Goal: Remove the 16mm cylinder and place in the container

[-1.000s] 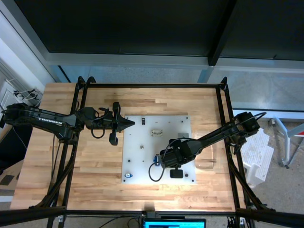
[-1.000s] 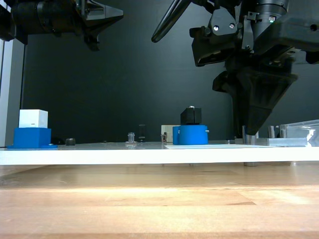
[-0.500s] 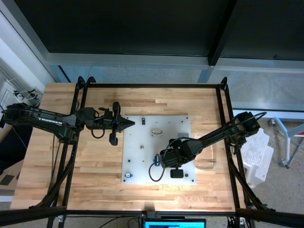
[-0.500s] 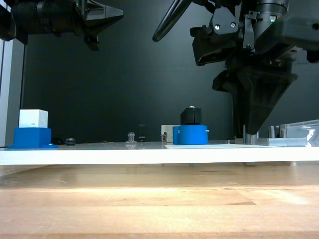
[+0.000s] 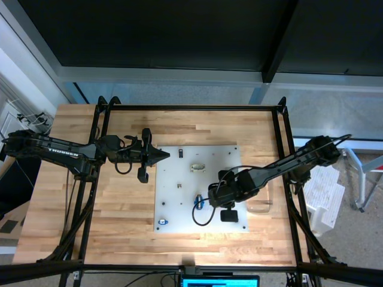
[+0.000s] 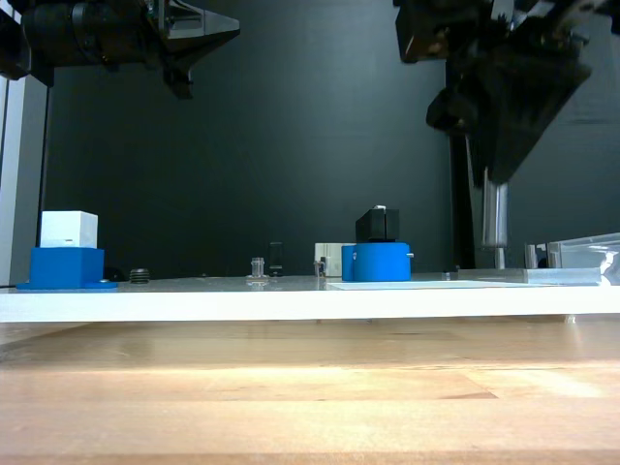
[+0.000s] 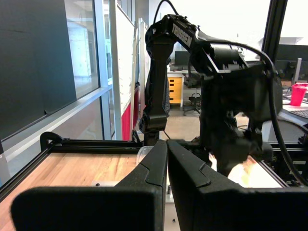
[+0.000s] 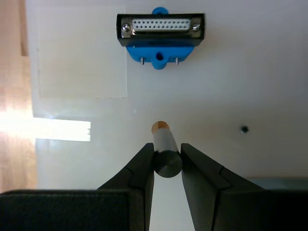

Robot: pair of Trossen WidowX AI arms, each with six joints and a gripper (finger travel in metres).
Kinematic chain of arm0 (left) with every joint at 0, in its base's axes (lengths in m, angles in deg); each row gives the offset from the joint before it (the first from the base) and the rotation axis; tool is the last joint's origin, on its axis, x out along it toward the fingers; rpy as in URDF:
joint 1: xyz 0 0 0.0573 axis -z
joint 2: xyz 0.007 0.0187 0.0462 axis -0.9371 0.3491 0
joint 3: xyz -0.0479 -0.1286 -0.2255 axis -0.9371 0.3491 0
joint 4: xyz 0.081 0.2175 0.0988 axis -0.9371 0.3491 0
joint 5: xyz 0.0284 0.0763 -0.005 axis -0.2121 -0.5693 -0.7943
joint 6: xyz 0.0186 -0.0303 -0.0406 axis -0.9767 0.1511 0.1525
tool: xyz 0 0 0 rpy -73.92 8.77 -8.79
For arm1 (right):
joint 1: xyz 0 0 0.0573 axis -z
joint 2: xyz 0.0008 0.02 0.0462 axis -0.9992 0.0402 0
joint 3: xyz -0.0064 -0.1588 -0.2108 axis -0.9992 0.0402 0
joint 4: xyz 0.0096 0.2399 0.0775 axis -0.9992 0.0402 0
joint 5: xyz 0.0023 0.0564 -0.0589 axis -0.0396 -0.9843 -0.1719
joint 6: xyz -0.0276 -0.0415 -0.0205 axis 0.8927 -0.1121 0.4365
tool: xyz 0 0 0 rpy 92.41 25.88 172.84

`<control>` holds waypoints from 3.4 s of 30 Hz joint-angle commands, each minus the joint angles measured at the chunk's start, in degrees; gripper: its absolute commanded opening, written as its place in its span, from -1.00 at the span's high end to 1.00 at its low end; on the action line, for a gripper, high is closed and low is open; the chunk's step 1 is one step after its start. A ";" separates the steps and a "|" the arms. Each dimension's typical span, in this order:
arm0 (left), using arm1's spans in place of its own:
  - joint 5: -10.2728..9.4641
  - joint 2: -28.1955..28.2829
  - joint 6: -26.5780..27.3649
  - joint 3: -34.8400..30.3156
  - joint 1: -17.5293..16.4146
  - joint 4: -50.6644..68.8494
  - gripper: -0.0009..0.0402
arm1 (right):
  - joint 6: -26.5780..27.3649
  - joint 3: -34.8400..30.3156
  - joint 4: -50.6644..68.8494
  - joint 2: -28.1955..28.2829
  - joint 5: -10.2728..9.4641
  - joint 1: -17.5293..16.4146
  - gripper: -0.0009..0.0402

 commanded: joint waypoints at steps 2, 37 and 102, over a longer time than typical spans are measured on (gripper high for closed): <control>0.00 0.02 -0.02 0.00 -0.02 -0.02 0.96 | -0.04 -0.20 2.19 -3.04 0.15 0.02 0.95; 0.00 0.02 -0.02 0.00 -0.02 -0.02 0.96 | -9.64 21.53 8.57 -30.27 0.66 -5.33 0.95; 0.00 0.02 0.00 0.00 -0.02 -0.02 0.96 | 19.04 25.22 -34.42 -37.73 -2.34 19.41 0.97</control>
